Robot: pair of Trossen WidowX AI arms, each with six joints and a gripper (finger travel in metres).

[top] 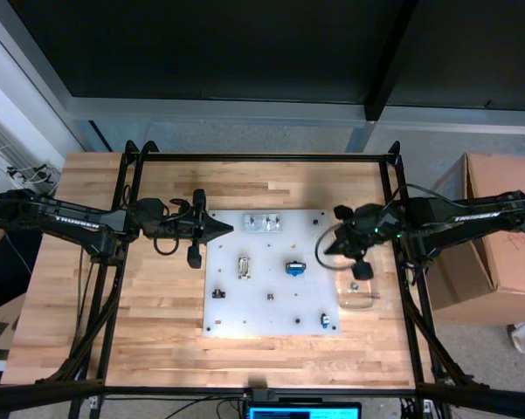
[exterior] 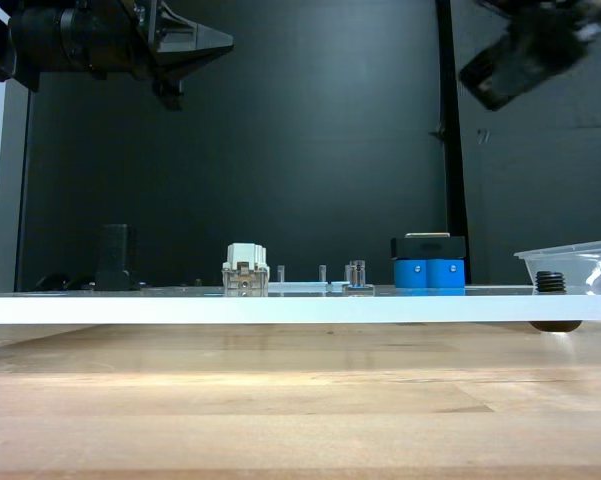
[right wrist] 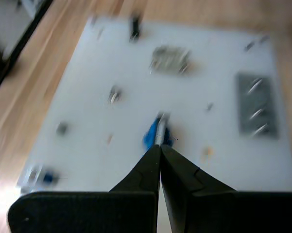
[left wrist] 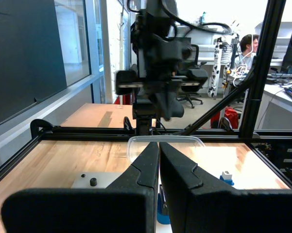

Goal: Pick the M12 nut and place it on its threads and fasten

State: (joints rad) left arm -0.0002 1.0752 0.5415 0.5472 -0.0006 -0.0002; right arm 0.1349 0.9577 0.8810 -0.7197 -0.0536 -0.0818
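Board (top: 271, 305) stud (exterior: 551, 282) bare, nut (top: 354, 285) in tray (top: 364, 305) (left gripper (top: 230, 229), right gripper (top: 338, 212) closed above).

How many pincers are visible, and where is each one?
2. The left pincer is shut, high over the board's left edge. The right pincer is shut, high over the board's right edge, near the clear tray where the nut seems to lie.

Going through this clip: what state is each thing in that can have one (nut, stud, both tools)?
M12 nut: lying free in the clear tray, off its stud.
Stud: bare, ribs showing.
Left tool: shut, empty, raised over the board's left edge.
Right tool: shut, empty, raised near the board's right edge.
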